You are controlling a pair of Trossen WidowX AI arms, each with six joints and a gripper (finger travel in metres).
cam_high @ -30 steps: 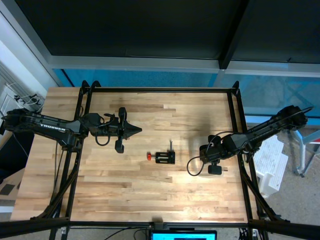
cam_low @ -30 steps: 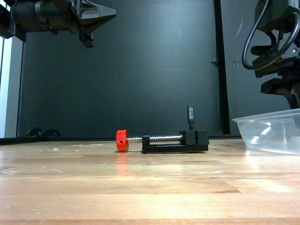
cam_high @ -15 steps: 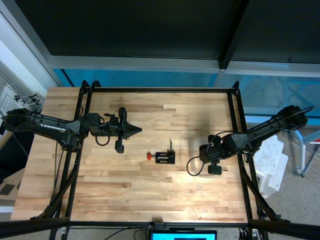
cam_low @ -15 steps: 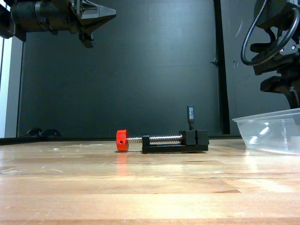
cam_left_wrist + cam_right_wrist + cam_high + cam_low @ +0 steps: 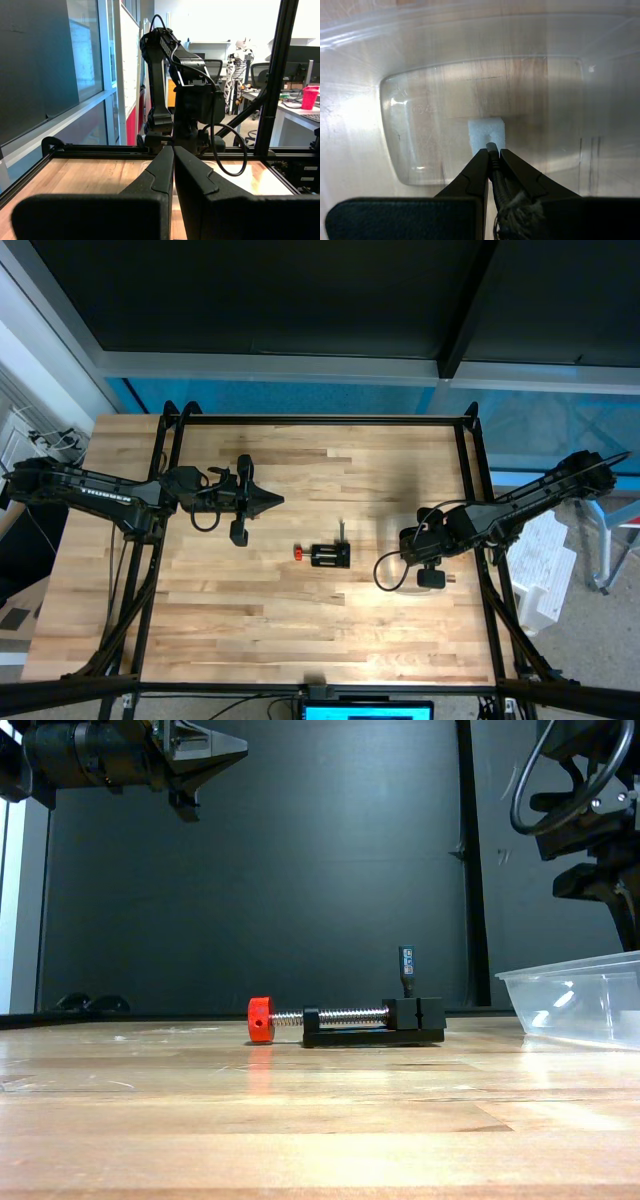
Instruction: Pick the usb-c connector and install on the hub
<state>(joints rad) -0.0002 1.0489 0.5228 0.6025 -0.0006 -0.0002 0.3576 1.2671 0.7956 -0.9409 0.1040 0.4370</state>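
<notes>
Lift is the change: the right gripper (image 5: 490, 151) climbs a little over the clear tray (image 5: 570, 1005), jaws pinched on what looks like the usb-c connector (image 5: 491, 146), so carrying it to the hub (image 5: 375, 1023) at mid-table comes next, while the left gripper (image 5: 173, 148) hangs closed, parked high.

This was a robotics lab. A left arm (image 5: 90, 490) and a right arm (image 5: 530, 495) reached in over a wooden table (image 5: 250, 620) boxed by a black metal frame (image 5: 320, 421). The left gripper (image 5: 173, 150) hung high over the table's left half, fingers pressed together. The right gripper (image 5: 493, 154) pinched the usb-c connector (image 5: 491, 147) over a clear tray (image 5: 580, 1005). Beyond stood glass walls (image 5: 85, 55), a desk (image 5: 300, 107) and an office chair (image 5: 260, 70). A screen (image 5: 367, 710) glowed at the near edge.
</notes>
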